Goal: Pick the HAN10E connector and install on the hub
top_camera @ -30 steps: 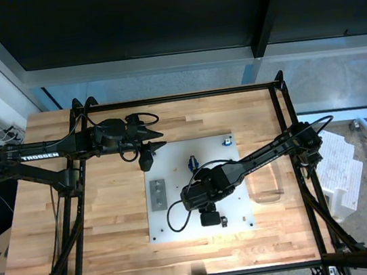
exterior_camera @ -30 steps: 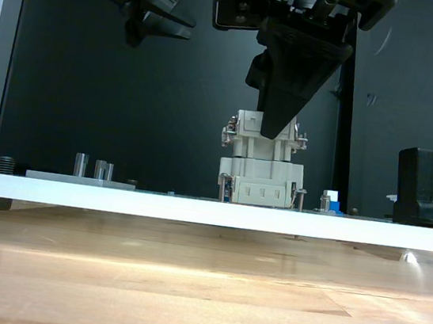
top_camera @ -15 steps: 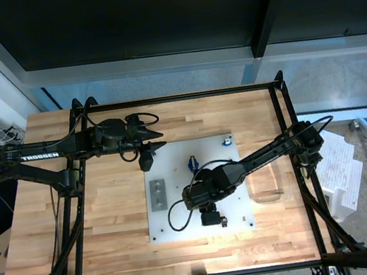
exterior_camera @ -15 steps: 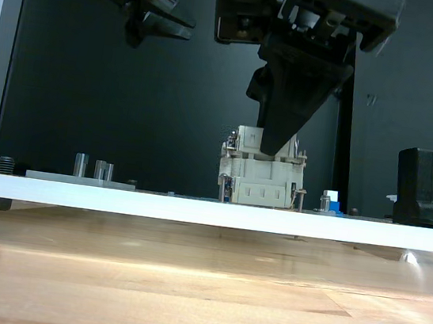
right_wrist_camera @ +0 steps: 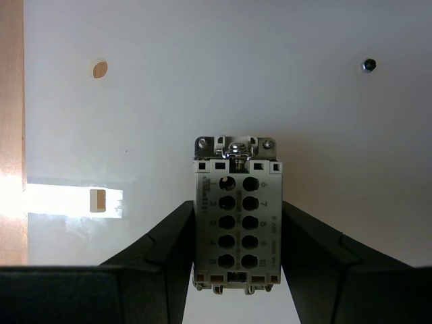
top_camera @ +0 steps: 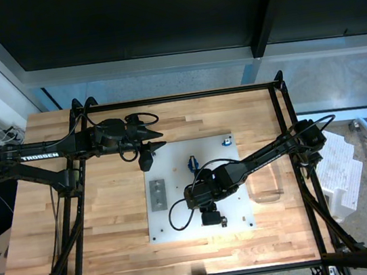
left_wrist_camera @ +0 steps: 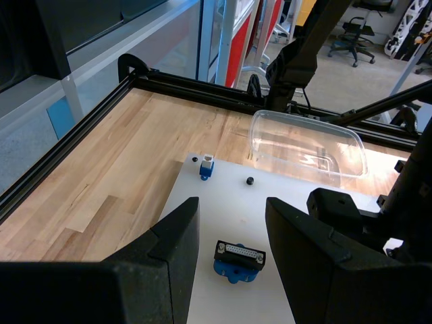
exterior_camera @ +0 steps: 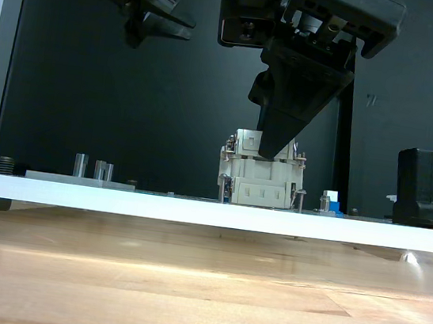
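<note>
— So, where does the HAN10E connector (right_wrist_camera: pixel 235 219) lie from your right end effector (exterior_camera: pixel 273 144)?
— Right between its fingers (right_wrist_camera: pixel 165 250). I have them pressed on the plug's two long sides, so its long axis runs crosswise to the squeeze. The numbered pin face looks back at my wrist camera.
— And against the hub (top_camera: pixel 172 156)?
— From the low view the plug sits straight on top of the beige socket (exterior_camera: pixel 259 190), touching it, with the edges roughly lined up. Its long axis appears to match the socket's. I judge the coming move to be straight down with no sideways correction, though I cannot tell whether the plug is fully home.
— Which arm is nearer?
— My right one, plainly; it is on the part. My left end effector (left_wrist_camera: pixel 231 206) hangs with its fingers spread, raised over the hub's far side and well apart from the socket. It looks down past a blue-based part (left_wrist_camera: pixel 233 270) toward the clear tray (left_wrist_camera: pixel 304 118).
— Any risk?
— If the plug is tilted, pressing could jam it, so I would push gently and watch the low view.
</note>
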Robot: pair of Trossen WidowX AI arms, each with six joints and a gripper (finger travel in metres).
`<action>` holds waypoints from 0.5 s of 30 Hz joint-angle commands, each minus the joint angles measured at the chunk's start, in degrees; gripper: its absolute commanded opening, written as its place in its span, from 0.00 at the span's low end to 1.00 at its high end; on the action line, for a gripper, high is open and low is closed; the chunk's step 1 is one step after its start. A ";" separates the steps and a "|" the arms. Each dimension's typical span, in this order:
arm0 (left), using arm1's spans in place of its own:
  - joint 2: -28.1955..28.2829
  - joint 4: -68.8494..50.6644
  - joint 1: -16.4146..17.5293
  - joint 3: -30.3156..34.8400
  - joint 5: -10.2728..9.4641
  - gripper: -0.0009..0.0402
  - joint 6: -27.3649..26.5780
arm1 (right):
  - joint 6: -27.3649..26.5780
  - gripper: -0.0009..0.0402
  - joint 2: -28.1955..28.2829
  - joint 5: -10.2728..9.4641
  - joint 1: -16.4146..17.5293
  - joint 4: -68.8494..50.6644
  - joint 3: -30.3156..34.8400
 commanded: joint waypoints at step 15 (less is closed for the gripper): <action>0.00 0.02 0.02 -0.02 0.00 0.34 0.00 | 0.09 0.78 -4.87 0.50 -0.11 0.37 -0.15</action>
